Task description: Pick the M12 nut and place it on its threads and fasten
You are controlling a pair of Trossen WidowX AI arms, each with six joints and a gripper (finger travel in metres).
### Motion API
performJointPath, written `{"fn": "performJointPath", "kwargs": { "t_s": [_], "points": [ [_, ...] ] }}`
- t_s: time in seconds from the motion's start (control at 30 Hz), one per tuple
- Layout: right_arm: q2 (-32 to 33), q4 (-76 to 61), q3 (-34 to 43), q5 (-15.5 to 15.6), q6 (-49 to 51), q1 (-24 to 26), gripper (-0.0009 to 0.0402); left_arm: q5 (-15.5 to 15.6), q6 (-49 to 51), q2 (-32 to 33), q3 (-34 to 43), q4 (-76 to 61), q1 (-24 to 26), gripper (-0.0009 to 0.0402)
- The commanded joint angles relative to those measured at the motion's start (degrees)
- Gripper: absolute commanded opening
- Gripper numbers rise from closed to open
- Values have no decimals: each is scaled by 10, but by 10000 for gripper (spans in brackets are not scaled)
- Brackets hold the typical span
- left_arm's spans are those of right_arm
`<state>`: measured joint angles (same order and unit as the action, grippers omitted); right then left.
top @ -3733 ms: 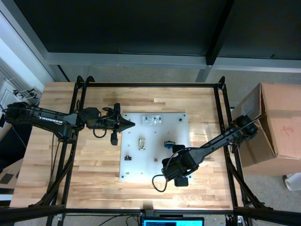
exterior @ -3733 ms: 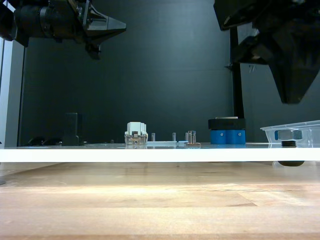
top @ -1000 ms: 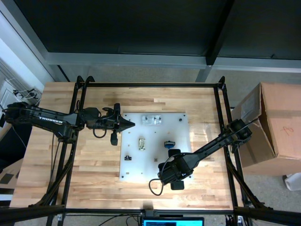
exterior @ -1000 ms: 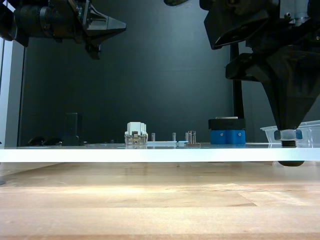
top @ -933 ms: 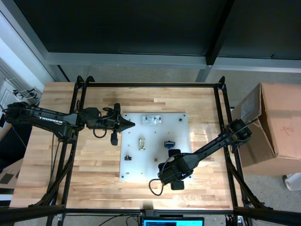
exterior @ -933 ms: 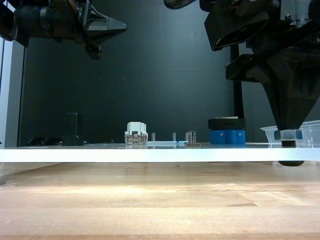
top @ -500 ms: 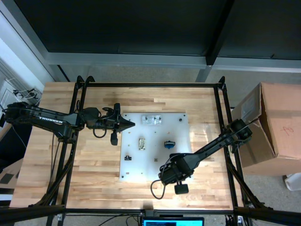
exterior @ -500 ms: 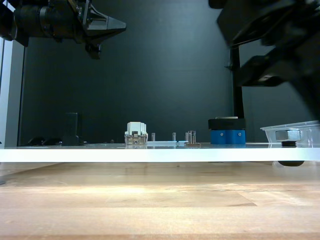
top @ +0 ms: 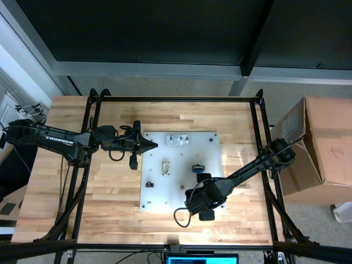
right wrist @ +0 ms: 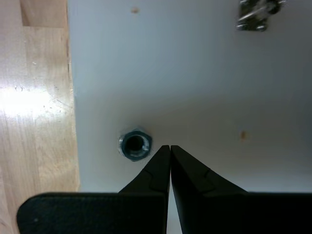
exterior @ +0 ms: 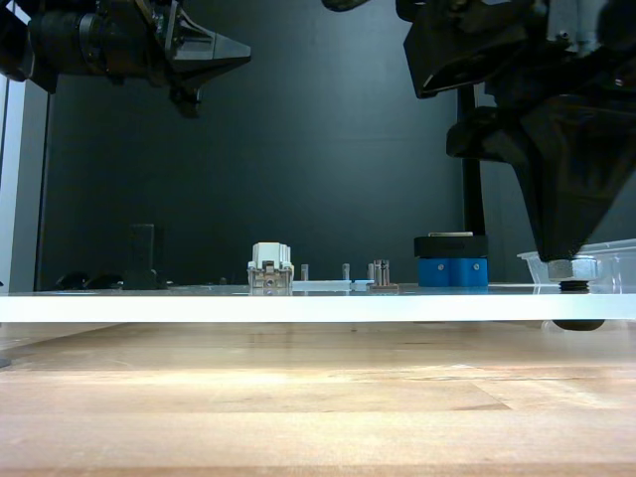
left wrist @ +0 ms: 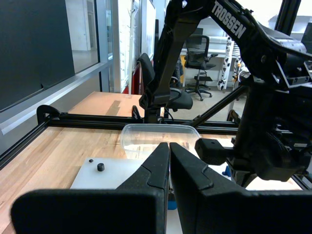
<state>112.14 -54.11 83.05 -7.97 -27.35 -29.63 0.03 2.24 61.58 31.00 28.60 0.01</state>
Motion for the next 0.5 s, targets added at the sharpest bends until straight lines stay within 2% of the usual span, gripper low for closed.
{"fn": "performJointPath", "kwargs": {
  "t_s": [0.03,0.07,0.17,0.2,0.23,0.3,0.5],
  "points": [
    [0,3,-7,3,-4,0,0,0,0,0,0,0,0,0],
    [0,3,-6,17,-5,0,0,0,0,0,0,0,0,0],
    [-2,-7,-1,122,11,0,0,0,0,0,0,0,0,0],
    [-3,-11,-1,144,15,0,0,0,0,0,0,0,0,0],
    [-3,-15,1,151,16,0,0,0,0,0,0,0,0,0],
    [-3,-26,3,136,15,0,0,0,0,0,0,0,0,0],
    [-8,-31,3,27,7,0,0,0,0,0,0,0,0,0]
  ]
}}
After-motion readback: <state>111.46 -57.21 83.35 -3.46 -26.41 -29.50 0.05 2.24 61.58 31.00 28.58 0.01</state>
